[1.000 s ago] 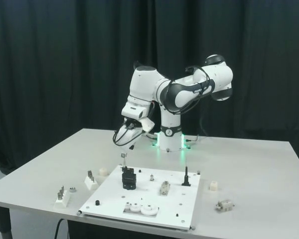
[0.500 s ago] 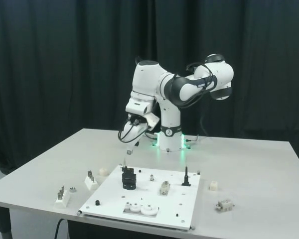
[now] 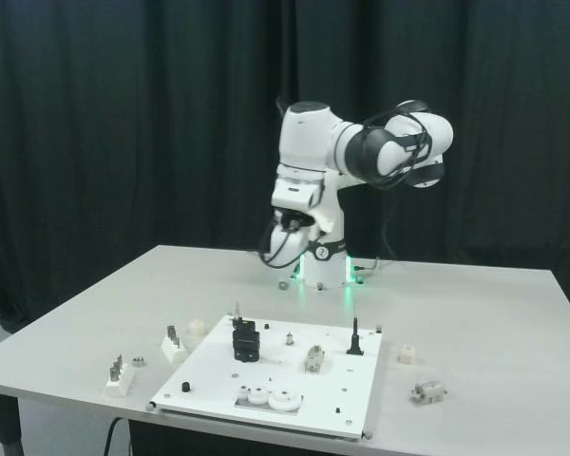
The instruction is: Pick waterproof.
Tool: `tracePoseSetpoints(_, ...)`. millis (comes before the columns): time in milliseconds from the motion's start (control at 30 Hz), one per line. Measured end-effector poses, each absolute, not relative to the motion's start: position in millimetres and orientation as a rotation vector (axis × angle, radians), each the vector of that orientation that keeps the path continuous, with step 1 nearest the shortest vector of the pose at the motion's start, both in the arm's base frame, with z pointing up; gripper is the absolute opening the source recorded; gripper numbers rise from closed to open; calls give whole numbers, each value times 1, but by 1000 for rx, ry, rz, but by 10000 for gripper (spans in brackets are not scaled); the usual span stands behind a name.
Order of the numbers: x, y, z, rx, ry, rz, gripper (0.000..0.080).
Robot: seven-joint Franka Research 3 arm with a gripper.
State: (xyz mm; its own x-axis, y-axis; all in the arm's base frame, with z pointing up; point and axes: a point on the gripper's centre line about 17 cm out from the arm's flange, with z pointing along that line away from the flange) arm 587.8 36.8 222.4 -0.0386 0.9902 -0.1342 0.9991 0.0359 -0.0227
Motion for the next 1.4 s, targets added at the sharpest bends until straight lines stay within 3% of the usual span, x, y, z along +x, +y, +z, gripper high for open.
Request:
tracePoseSetpoints(700, 587, 153, 234, 2053, 2276, -156, 800)
tracePoseSetpoints(1400, 584, 235, 199, 1948, 2373, -82, 800)
